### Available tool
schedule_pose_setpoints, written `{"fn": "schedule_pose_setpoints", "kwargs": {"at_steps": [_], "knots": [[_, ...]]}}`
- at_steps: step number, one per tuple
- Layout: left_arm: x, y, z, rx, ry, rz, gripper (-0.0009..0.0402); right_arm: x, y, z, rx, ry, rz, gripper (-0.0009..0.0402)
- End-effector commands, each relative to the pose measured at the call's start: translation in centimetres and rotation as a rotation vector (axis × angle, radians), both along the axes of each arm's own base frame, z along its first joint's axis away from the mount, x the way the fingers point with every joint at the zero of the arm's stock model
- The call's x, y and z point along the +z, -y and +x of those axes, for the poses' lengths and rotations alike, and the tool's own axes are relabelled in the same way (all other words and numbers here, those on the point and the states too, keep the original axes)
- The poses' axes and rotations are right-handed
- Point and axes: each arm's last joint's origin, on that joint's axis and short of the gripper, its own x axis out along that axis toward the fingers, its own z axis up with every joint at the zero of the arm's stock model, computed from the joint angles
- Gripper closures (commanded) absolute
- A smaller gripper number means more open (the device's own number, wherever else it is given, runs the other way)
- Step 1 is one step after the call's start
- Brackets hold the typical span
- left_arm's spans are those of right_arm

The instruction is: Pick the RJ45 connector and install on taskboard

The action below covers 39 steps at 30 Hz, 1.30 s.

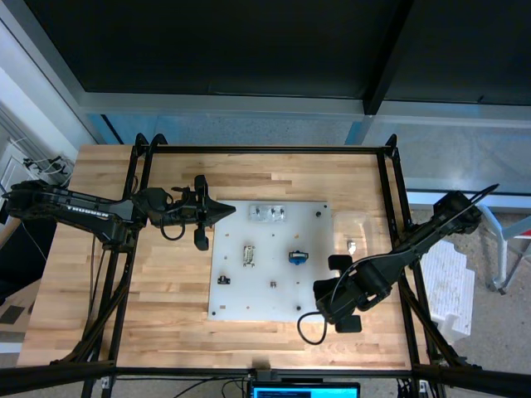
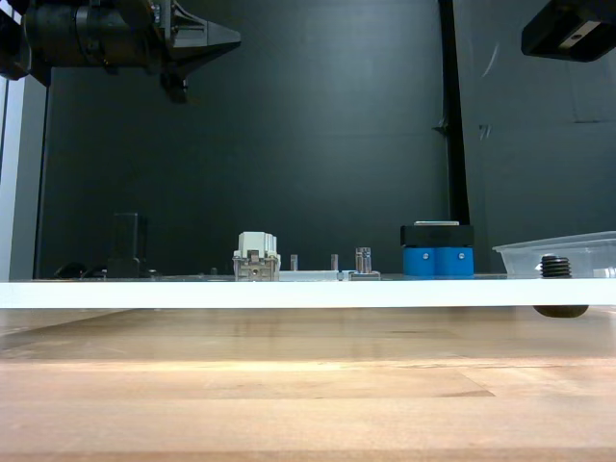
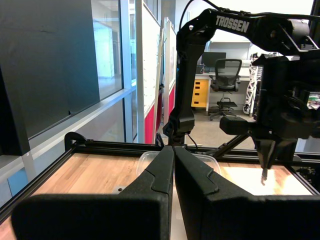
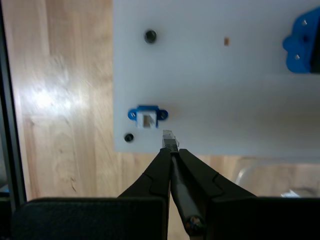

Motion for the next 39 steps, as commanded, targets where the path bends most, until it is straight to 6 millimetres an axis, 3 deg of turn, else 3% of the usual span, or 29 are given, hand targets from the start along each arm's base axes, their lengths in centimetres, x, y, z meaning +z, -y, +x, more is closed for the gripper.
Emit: {"fn": "schedule_pose_setpoints", "kwargs": {"at_steps": [1,39], "knots": [[0.0,0.0,0.0,0.0,0.0,0.0,0.0393,-0.3,-0.4,0.4,-0.003,0.006,0.005,0.0393],[0.0,0.0,0.0,0.0,0.0,0.0,0.0393,-1.9,-2.1,0.9,0.006,-0.01,-0.035,0.0393]]}}
